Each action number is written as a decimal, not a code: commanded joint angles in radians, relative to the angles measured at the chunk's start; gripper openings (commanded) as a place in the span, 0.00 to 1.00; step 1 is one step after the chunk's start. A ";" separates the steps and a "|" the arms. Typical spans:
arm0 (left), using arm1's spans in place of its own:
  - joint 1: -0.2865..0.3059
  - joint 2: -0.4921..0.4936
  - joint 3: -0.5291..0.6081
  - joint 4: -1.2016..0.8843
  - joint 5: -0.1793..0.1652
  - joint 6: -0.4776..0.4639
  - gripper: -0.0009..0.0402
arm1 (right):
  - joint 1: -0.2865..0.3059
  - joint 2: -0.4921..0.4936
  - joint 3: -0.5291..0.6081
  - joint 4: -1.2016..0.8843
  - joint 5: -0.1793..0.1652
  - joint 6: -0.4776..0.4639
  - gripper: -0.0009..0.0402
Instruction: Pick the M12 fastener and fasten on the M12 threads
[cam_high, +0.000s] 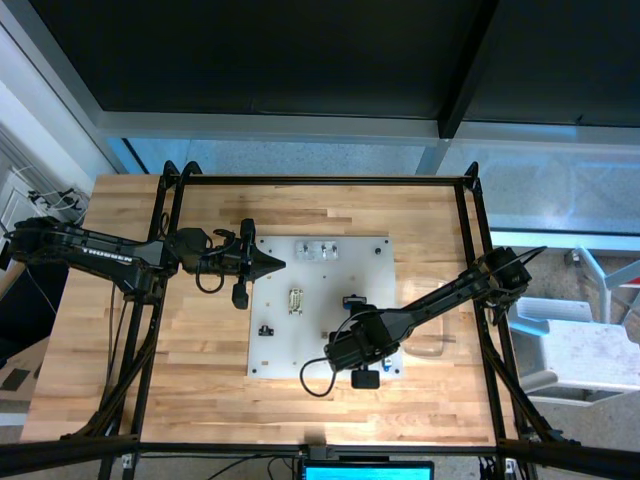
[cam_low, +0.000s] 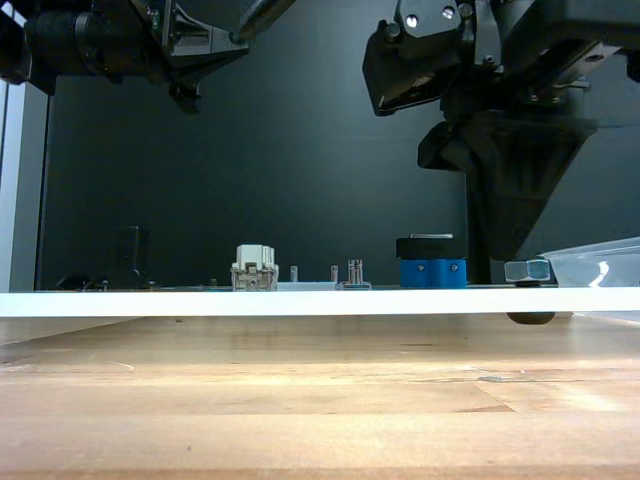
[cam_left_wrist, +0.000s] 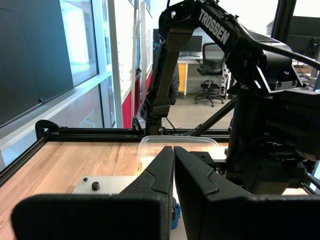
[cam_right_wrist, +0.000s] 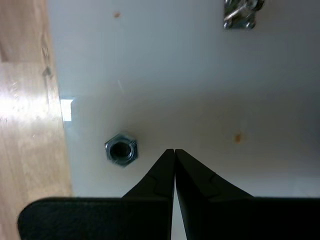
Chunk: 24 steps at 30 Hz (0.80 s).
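Right tool (cam_right_wrist: 174, 151) is down over the near right part of the board (cam_high: 300, 345), its fingers pinched together to a narrow point with nothing between them. The nut (cam_right_wrist: 133, 149) is not in its grip. It sits just beside the fingertips, clear of them, close to the board's edge where the bench (cam_high: 200, 400) wood begins.

From the right wrist view I see the nut flat, hex face up, with a dark bore. In the low view it rides a touch above the board on a thin dark base, the stud (cam_low: 522, 284), with no ribs showing. So I call it on its stud, run low. The clear tray (cam_low: 600, 258) lies behind it there, not around it. In the high view the right arm covers the spot, so I get no check from above.

The blue block (cam_low: 432, 272) stands just left of the right tool's fingers, on the board.

Left tool (cam_left_wrist: 173, 148) hangs high over the board's far left edge, pointing toward the right arm. Its fingers are closed to a slit and hold nothing.
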 joint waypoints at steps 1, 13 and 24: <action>0.000 0.000 0.000 0.000 0.000 0.000 0.02 | 0.001 0.003 -0.001 0.015 -0.001 -0.001 0.02; 0.000 0.000 0.000 0.000 0.000 0.000 0.02 | 0.001 0.021 -0.006 0.029 -0.012 -0.004 0.02; 0.000 0.000 0.000 0.000 0.000 0.000 0.02 | 0.002 -0.003 0.000 -0.021 -0.353 -0.080 0.02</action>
